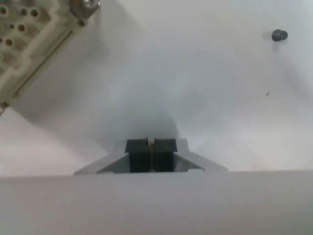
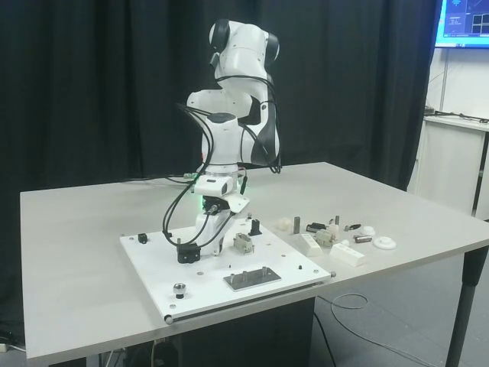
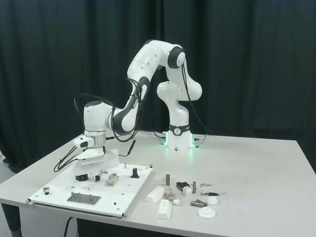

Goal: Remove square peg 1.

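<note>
Gripper (image 1: 150, 147) lowered over white board (image 3: 126, 195), fingers clenched together, nothing grasped. Peg not identified under fingertips; connector block (image 1: 27, 36) seen off to side, apart.

The white arm (image 3: 143, 74) rises from its base, bends at the elbow high above, then reaches down and forward, so that the wrist (image 3: 96, 118) hangs directly over the gripper (image 1: 151, 155). The gripper points straight down. In the wrist view its two black fingers (image 1: 138, 155) stand pressed together, with only a thin seam between them and nothing held.
</note>
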Motion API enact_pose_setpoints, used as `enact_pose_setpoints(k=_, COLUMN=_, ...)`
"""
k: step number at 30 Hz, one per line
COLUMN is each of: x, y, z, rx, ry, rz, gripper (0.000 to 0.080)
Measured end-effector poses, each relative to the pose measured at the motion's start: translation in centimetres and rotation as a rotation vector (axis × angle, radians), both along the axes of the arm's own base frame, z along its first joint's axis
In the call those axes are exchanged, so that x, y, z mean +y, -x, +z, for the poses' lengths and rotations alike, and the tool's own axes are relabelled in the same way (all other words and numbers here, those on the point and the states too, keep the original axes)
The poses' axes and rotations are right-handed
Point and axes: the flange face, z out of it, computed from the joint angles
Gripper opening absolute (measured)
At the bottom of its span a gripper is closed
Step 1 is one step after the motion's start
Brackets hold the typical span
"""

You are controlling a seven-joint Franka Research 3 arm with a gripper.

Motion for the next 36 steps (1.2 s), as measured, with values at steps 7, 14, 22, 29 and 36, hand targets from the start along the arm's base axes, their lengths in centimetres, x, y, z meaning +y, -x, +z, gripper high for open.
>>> enact_pose_setpoints(k=7, x=0.0, y=0.0, z=0.0, rx=0.000, ry=0.000, rz=-0.001, gripper=0.0021)
enact_pose_setpoints(k=14, x=0.0, y=0.0, z=0.1, rx=0.000, ry=-0.002, rz=-0.003, gripper=0.0021)
enact_pose_setpoints(k=22, x=-0.1, y=0.0, z=0.5, rx=-0.001, ry=-0.006, rz=-0.005, gripper=0.0021)
enact_pose_setpoints(k=29, x=-0.2, y=0.1, z=1.0, rx=-0.003, ry=-0.012, rz=-0.008, gripper=0.0021)
enact_pose_setpoints(k=36, x=-0.3, y=0.2, z=1.6, rx=-0.005, ry=-0.019, rz=-0.011, gripper=0.0021)
